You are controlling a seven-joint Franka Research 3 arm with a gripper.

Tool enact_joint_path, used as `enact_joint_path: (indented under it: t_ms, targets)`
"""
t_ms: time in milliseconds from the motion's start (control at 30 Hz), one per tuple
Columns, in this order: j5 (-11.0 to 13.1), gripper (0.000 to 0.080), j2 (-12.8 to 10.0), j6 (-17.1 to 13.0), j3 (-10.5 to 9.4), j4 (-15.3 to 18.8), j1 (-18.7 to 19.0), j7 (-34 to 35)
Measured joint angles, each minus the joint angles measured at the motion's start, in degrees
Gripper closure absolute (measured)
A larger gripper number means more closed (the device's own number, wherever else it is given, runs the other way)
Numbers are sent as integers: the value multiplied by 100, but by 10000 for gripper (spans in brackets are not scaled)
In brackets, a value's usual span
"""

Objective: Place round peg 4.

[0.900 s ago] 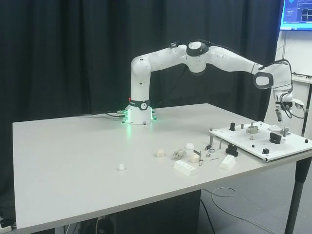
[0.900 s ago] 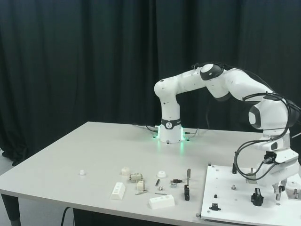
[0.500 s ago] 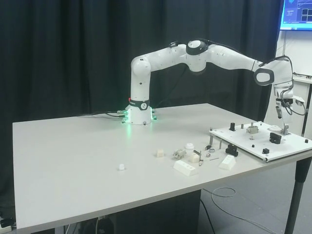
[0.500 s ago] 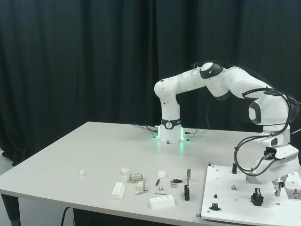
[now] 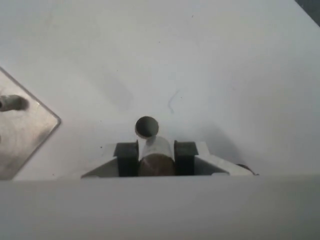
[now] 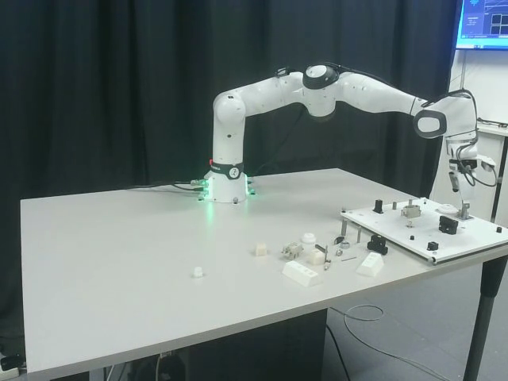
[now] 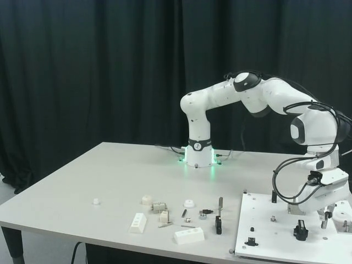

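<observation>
Through the wrist camera I see my gripper (image 5: 156, 151) shut on a short grey round peg (image 5: 156, 161), held upright between the two black fingers (image 5: 127, 158). Just past the peg's tip is a dark round hole (image 5: 146, 126) in the white board (image 5: 225, 75). In both room views the gripper (image 6: 457, 193) (image 7: 325, 215) hangs low over the far right part of the white assembly board (image 6: 397, 230) (image 7: 275, 242). The peg itself is too small to make out there.
A grey metal plate (image 5: 22, 132) lies on the board close to the hole. Black fixtures (image 6: 448, 225) (image 7: 300, 231) and thin pins stand on the board. Loose white blocks (image 6: 302, 274) and small parts (image 7: 159, 209) lie on the grey table (image 6: 119, 238) beside the board.
The wrist has risen a little and shifted slightly over the board, with the forearm stretching out further. The peg stays in the gripper.
</observation>
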State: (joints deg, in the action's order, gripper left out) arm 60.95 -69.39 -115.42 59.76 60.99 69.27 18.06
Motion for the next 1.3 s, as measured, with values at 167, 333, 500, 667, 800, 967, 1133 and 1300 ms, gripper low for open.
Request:
enact_joint_path:
  t_ms: [167, 333, 500, 667, 800, 967, 1133, 1300]
  targets:
    - [0, 657, 1, 2, 5, -3, 0, 0]
    - [0, 657, 2, 9, 22, -7, -1, 0]
    - [0, 657, 3, 44, 73, -14, -1, 0]
    - [0, 657, 3, 106, 172, -16, 1, 0]
    - [-3, 657, 3, 165, 309, -16, -1, 0]
    - [-120, 657, 3, 385, 575, -14, -10, -11]
    - [-368, 657, 3, 718, 851, -9, -50, -89]
    - [-623, 657, 3, 1035, 1069, 5, -143, -194]
